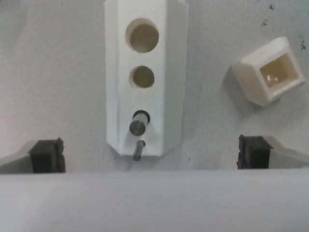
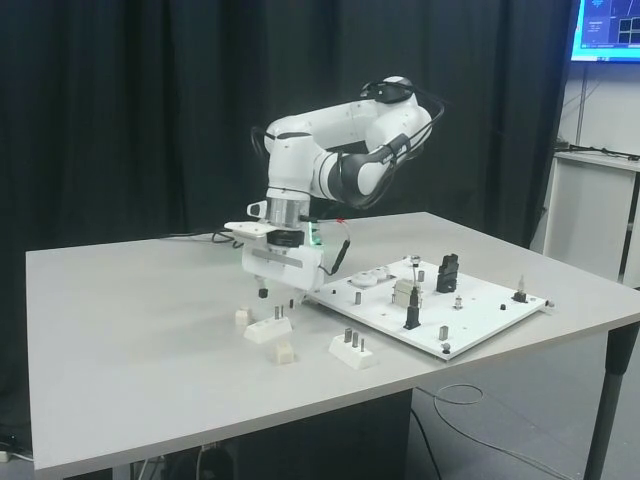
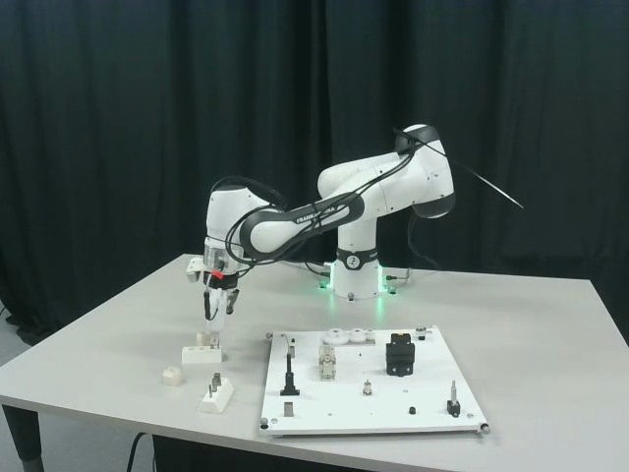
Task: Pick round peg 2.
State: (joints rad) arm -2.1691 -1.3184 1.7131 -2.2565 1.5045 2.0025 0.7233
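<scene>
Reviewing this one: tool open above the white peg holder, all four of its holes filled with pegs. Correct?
Not quite. The wrist view shows the tool open above the white peg holder, but only two holes hold grey pegs; the two larger holes are empty.

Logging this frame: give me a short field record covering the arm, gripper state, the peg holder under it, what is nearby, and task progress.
arm: white Franka arm reaching down over the grey table
gripper: two black-tipped fingers spread wide, gripper holding nothing
holder: white block with four holes directly under the gripper; two larger holes vacant, two hold grey metal round pegs
nearby: small white hollow cube lying tilted beside the holder; second white peg block; white assembly board
progress: no peg grasped yet
</scene>
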